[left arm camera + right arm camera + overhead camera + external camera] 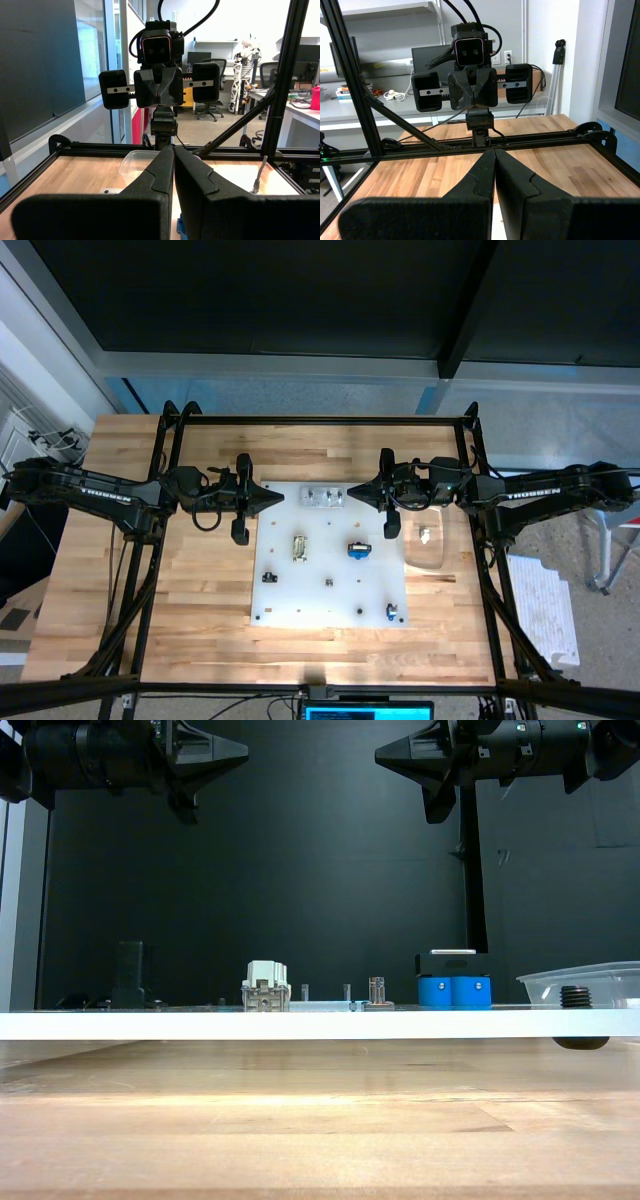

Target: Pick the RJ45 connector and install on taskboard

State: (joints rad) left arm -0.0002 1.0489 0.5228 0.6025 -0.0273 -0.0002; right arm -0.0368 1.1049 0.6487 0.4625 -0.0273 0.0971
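My left gripper (280,498) (173,150) hangs high over the white board's (300,610) far left edge, shut and empty. Facing it over the far right edge is my right gripper (350,492) (495,151), also shut with nothing in it. The blue jack (392,613) sits at the board's near right corner with a small pale grey piece on top. The clear tray (437,562) holds a pale block (426,535), and I see no cable running off it. I cannot tell where the connector is.
Several small fixtures stand on the board, among them a blue part (358,550) and a grey-white connector block (299,547). Black frame rails (320,421) ring the wooden table. In the low view both grippers (245,758) (380,758) hang well above the board.
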